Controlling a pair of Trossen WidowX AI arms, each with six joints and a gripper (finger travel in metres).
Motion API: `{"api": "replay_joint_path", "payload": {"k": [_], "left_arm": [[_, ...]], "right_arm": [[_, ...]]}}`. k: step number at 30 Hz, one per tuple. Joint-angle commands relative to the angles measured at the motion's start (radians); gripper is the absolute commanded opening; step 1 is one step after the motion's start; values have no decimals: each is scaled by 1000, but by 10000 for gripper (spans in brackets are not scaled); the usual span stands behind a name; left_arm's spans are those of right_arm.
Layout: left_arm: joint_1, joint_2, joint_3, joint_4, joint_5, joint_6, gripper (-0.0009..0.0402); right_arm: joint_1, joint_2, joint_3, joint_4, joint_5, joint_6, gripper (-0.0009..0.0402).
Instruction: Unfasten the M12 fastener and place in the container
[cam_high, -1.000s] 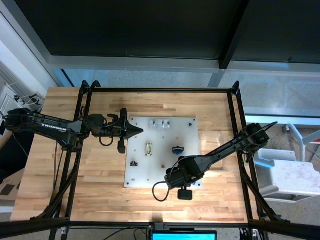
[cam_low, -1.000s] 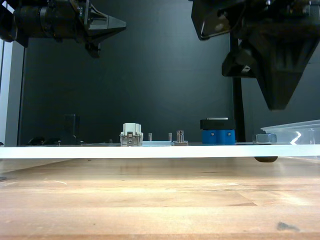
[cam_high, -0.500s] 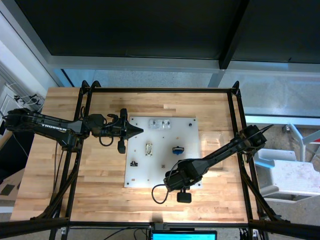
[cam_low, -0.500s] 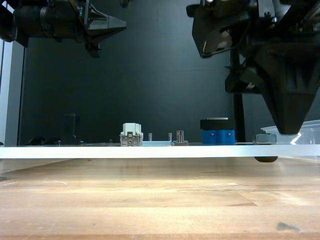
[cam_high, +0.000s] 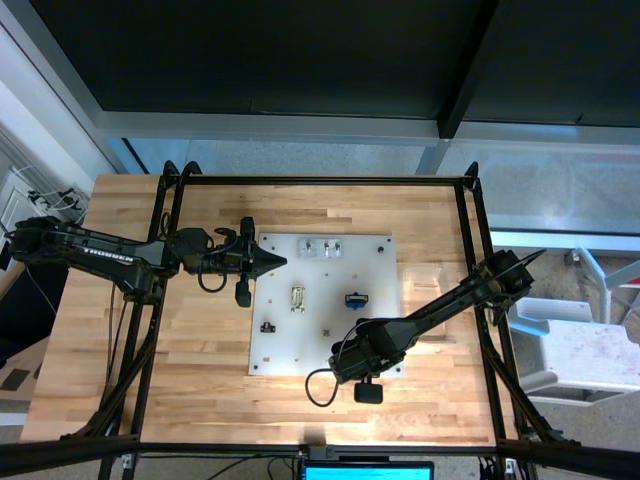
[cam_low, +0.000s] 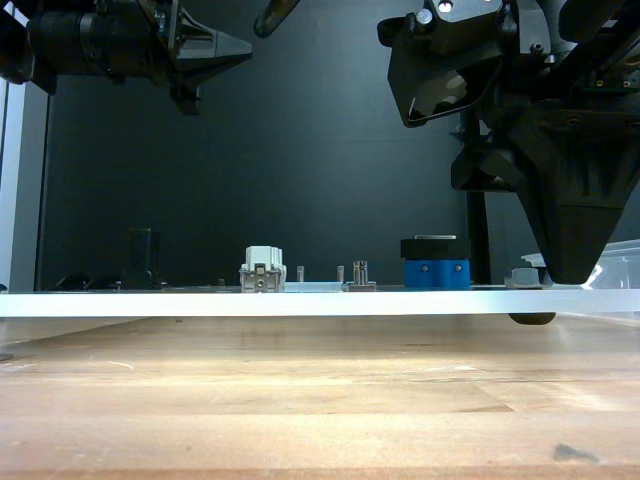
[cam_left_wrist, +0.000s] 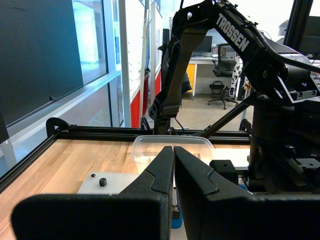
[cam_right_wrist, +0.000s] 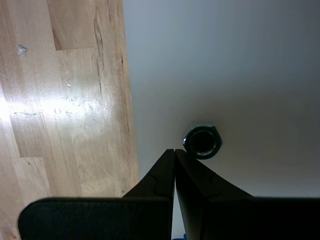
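Observation:
The silver M12 nut (cam_right_wrist: 202, 141) sits low on the white board (cam_right_wrist: 240, 75), a dark core filling its hole and no ribs showing. My right gripper (cam_right_wrist: 174, 150) is shut with nothing between its fingers, its tip just beside the nut. In the low view the right gripper (cam_low: 571, 281) reaches down to board level, right of the nut (cam_low: 526, 277). From above, the right arm (cam_high: 365, 355) covers the nut. The clear container (cam_high: 425, 283) stands on the table right of the board and holds nothing I can see. My left gripper (cam_high: 275, 262) hovers shut at the board's far left edge.
A blue-and-black part (cam_low: 436, 262), a grey connector (cam_low: 262, 270) and a silver post (cam_low: 360, 272) stand mid-board. A small clear block with pins (cam_high: 322, 247) is at the board's far edge. Black frame rails (cam_high: 320, 181) ring the table.
The right gripper has come down from well above the board to board level beside the nut. The nut and the left arm have not moved.

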Motion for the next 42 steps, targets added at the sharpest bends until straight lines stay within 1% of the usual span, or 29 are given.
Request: {"api": "replay_joint_path", "payload": {"k": [1, 10, 11, 12, 14, 15, 16, 17, 19, 20, 21, 23, 27, 28, 42], "left_arm": [[0, 0, 0, 0, 0, 0, 0], [0, 0, 0, 0, 0, 0, 0], [0, 0, 0, 0, 0, 0, 0], [0, 0, 0, 0, 0, 0, 0], [0, 0, 0, 0, 0, 0, 0], [0, 0, 0, 0, 0, 0, 0], [0, 0, 0, 0, 0, 0, 0], [0, 0, 0, 0, 0, 0, 0], [0, 0, 0, 0, 0, 0, 0], [0, 0, 0, 0, 0, 0, 0], [0, 0, 0, 0, 0, 0, 0], [0, 0, 0, 0, 0, 0, 0], [0, 0, 0, 0, 0, 0, 0], [0, 0, 0, 0, 0, 0, 0], [0, 0, 0, 0, 0, 0, 0]], "right_arm": [[-1, -1, 0, 0, 2, -1, 0], [-2, -3, 0, -18, 10, -3, 0], [-1, -6, 0, -28, 27, -2, 0], [-1, -12, 0, -45, 62, 3, 0], [-1, -21, 1, -81, 170, 53, 0], [-1, -30, 1, -100, 216, 82, 0], [-2, -35, 1, -112, 235, 104, 0], [-2, -42, 1, -121, 237, 104, 0], [-1, -51, 1, -129, 234, 101, 0], [-1, -55, 1, -131, 227, 101, 0], [-1, -58, 1, -131, 211, 99, 0], [-1, -63, 1, -130, 156, 80, 0], [2, -69, 1, -97, -5, 21, 0], [2, -69, 1, -87, -25, 20, 0], [6, -13, 0, 16, -26, -2, 0]]}}
